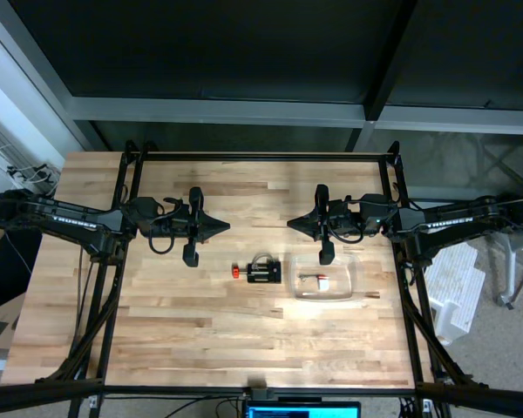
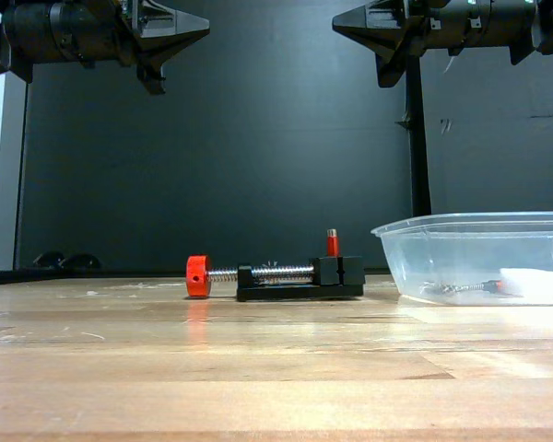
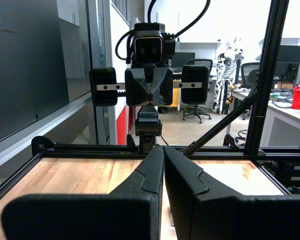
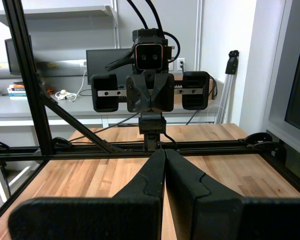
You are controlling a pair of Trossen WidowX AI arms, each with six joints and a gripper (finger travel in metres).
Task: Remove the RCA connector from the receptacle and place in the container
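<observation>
Aloft hang left gripper (image 1: 227, 227) and right gripper (image 1: 289, 225), pressed together; RCA connector (image 2: 463, 287) lies in container (image 1: 357, 279).

The right gripper (image 4: 164, 151) and the left gripper (image 4: 150, 97) face each other over the wooden table (image 4: 90, 180).
The right gripper has its two black fingers (image 4: 190, 190) pressed together, tip against tip, above the table. Straight across, beyond the black frame rail (image 4: 65, 152), the left gripper has its fingers joined in one wedge, with its wrist camera (image 4: 150, 56) above them. A dark monitor (image 4: 107, 60) stands behind.
</observation>
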